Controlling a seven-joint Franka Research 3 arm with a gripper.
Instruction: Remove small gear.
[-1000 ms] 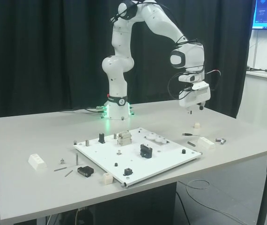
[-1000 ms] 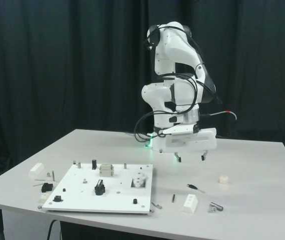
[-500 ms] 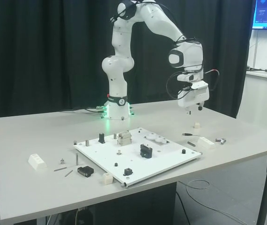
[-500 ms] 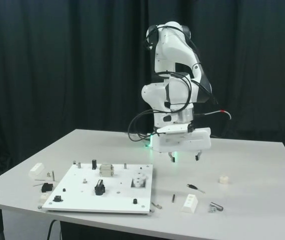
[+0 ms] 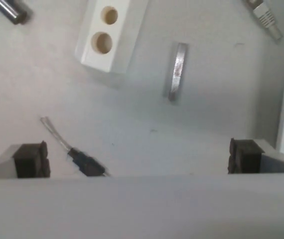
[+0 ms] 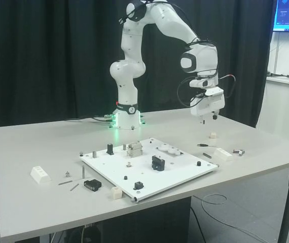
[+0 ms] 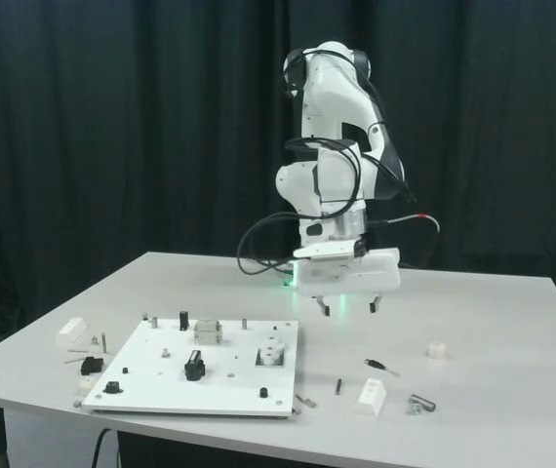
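My gripper point(image 6: 208, 119) point(image 7: 349, 309) hangs open and empty well above the grey table, between the white board point(image 6: 180, 174) point(image 7: 219, 390) and the loose parts beside it. In the wrist view the gripper point(image 5: 137, 158) has only bare table between its black pads point(image 5: 31, 160). Two white gears point(image 6: 169, 150) point(image 7: 274, 349) sit on the board's near-gripper edge. A small white round piece point(image 6: 213, 135) point(image 7: 437, 350), gear-like, lies alone on the table away from the board.
Below the gripper lie a white two-hole block point(image 5: 111, 32) point(image 6: 223, 154) point(image 7: 370, 396), a black-handled tool point(image 5: 79, 157) point(image 7: 380, 366), a grey metal bar point(image 5: 177, 71) and a metal cylinder point(image 6: 239, 151) point(image 7: 420, 402). Black fixtures point(image 6: 157, 163) stand on the board. Another white block point(image 6: 40, 174) lies far off.
The gripper has drifted sideways from the small white piece toward the board and risen slightly, staying open and empty. Nothing on the table has moved.
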